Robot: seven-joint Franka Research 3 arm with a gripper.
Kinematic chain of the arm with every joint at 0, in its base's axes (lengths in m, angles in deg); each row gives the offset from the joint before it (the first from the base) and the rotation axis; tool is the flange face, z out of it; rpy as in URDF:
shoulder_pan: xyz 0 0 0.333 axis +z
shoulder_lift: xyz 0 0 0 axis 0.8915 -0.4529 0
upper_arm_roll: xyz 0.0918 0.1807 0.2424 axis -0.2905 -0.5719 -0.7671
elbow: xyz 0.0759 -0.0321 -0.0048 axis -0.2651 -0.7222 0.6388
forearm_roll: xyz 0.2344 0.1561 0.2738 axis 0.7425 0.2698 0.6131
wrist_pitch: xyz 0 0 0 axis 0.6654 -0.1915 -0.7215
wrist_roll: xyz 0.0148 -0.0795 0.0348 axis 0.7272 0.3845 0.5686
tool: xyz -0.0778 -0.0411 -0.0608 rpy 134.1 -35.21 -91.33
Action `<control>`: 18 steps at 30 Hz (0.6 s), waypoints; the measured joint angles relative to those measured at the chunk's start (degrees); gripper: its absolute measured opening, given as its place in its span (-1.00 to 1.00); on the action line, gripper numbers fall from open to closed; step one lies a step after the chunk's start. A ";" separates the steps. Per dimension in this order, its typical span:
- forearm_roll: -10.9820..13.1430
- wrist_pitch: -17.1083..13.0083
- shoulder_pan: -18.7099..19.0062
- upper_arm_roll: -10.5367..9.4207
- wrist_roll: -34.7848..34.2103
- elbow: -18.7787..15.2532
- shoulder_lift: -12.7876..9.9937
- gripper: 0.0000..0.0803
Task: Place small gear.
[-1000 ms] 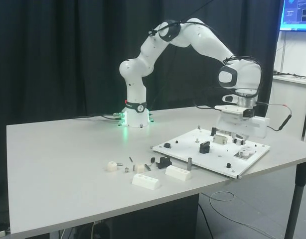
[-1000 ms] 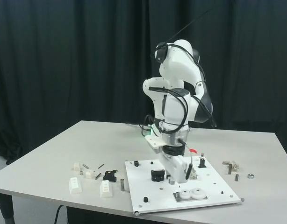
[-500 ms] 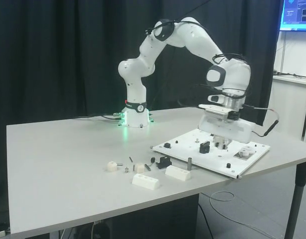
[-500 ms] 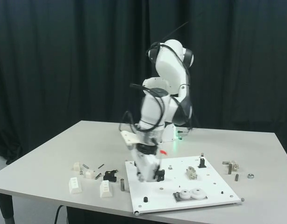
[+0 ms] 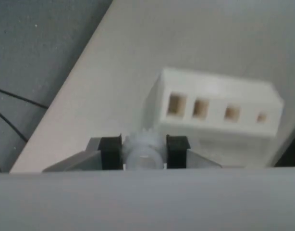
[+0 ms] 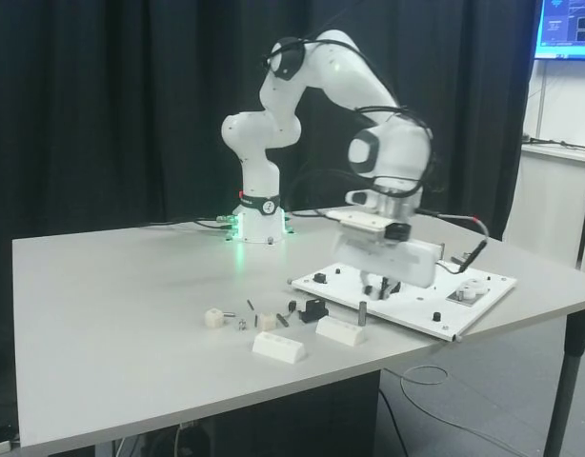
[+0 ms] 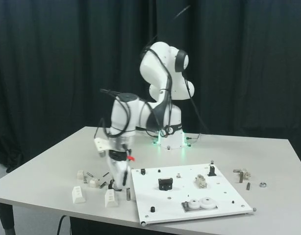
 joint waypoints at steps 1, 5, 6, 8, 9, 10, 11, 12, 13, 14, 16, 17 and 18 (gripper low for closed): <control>0.01 -0.31 -1.01 -0.57 0.74 -0.04 -0.04 -0.52; 0.20 -1.57 -4.27 -2.43 2.93 -0.12 -0.48 -0.52; 0.29 -1.88 -4.84 -2.72 3.35 -0.13 -0.62 -0.52; 0.47 -2.55 -5.86 -3.20 4.27 -0.16 -0.96 -0.52; 0.56 -2.89 -6.20 -3.29 4.70 -0.17 -1.16 -0.52; 0.67 -3.20 -6.44 -3.31 5.14 -0.18 -1.37 -0.52; 0.80 -3.45 -6.66 -3.31 5.57 -0.18 -1.59 -0.52; 0.95 -3.70 -6.85 -3.31 5.90 -0.18 -1.81 -0.52; 1.16 -4.04 -7.06 -3.31 6.18 -0.19 -2.06 -0.52; 1.36 -4.34 -7.22 -3.31 6.41 -0.19 -2.28 -0.52; 1.74 -4.97 -7.56 -3.30 7.09 -0.20 -2.75 -0.52; 1.85 -5.32 -7.73 -3.30 7.49 -0.20 -2.98 -0.52; 1.94 -5.58 -7.88 -3.30 7.79 -0.20 -3.19 -0.52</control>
